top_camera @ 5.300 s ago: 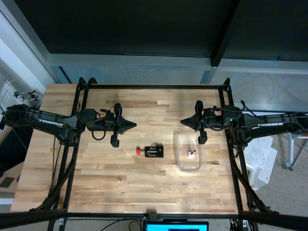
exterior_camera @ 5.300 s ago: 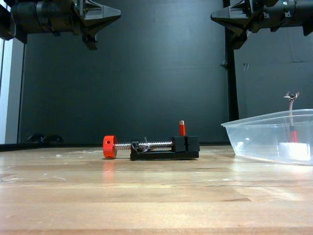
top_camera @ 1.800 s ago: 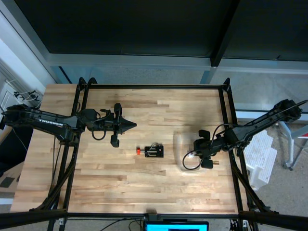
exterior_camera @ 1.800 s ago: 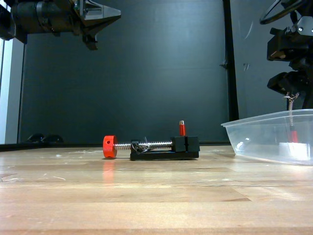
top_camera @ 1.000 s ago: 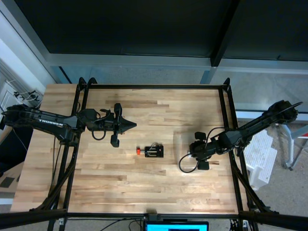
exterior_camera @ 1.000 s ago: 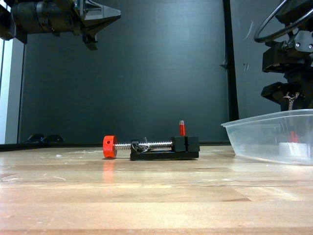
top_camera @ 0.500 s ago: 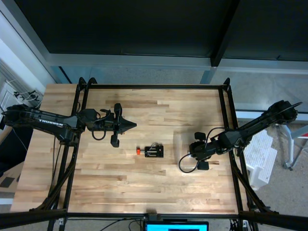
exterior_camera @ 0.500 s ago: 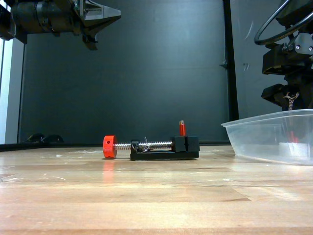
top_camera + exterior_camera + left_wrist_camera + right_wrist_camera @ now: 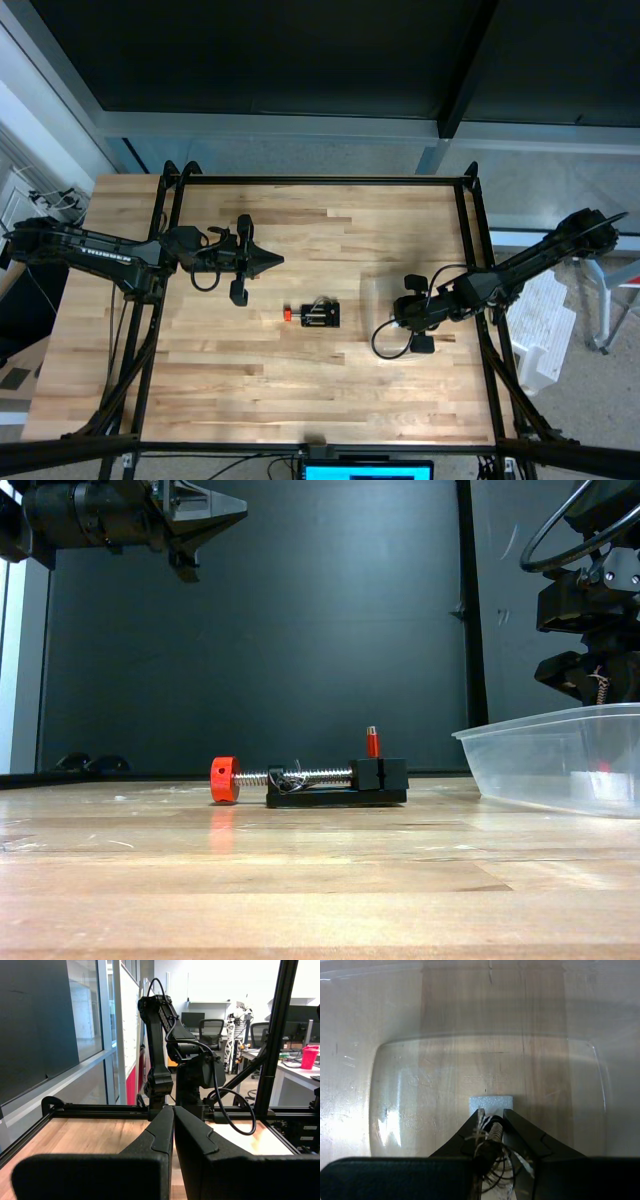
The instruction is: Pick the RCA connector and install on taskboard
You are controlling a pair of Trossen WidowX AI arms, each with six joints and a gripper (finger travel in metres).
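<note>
The taskboard (image 9: 320, 315) is a small black block mid-table, with a red-orange knob (image 9: 224, 779) on its left end and a silver spring on top. The RCA connector (image 9: 491, 1132), with a coiled metal stem and frayed wire, stands on a white foam block (image 9: 491, 1102) inside the clear tray (image 9: 545, 755). My right gripper (image 9: 491, 1115) points down into the tray, shut on the connector's stem; the low view shows the wire (image 9: 601, 685) rising into the gripper (image 9: 597, 695). My left gripper (image 9: 272, 260) hovers high over the table's left half, shut and holding nothing (image 9: 173, 1110).
The tray (image 9: 390, 345) lies to the right of the taskboard, mostly under the right arm (image 9: 480, 290). A small red pin (image 9: 372, 742) stands up from the taskboard's right end. A black frame rail (image 9: 320, 181) borders the wooden table.
The right arm swung from its raised parked pose down into the tray and its gripper came around the connector. In the last half second almost nothing moved. The left arm stayed still.
</note>
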